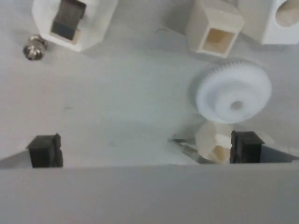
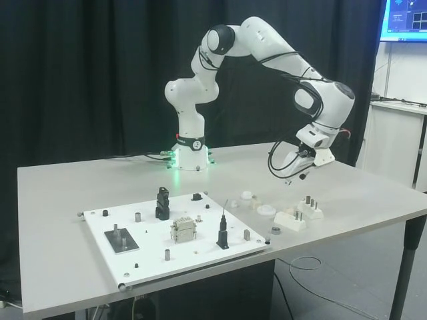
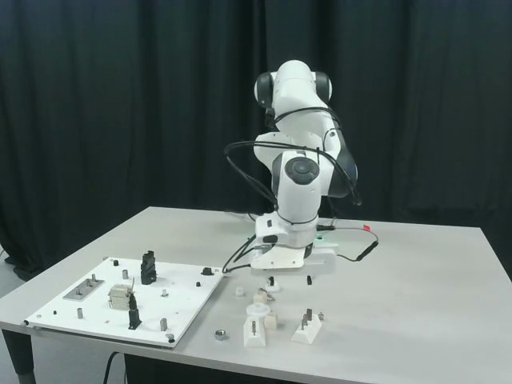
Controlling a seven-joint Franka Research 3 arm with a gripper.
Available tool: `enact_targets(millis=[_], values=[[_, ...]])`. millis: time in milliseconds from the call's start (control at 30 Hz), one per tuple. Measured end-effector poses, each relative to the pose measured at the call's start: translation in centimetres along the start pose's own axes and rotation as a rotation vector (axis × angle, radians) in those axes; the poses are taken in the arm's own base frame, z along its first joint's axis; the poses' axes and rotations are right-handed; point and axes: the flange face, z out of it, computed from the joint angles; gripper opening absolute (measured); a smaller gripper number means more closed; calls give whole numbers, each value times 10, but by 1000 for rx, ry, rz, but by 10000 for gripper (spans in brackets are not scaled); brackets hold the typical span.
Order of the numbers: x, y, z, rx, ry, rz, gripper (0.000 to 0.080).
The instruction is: Pick square peg 3.
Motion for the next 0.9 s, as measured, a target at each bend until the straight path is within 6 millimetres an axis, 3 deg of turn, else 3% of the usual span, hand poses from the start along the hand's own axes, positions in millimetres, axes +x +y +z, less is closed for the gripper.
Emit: enact_targets(millis=[900], values=[[-27, -18, 9, 165, 128, 125, 800]])
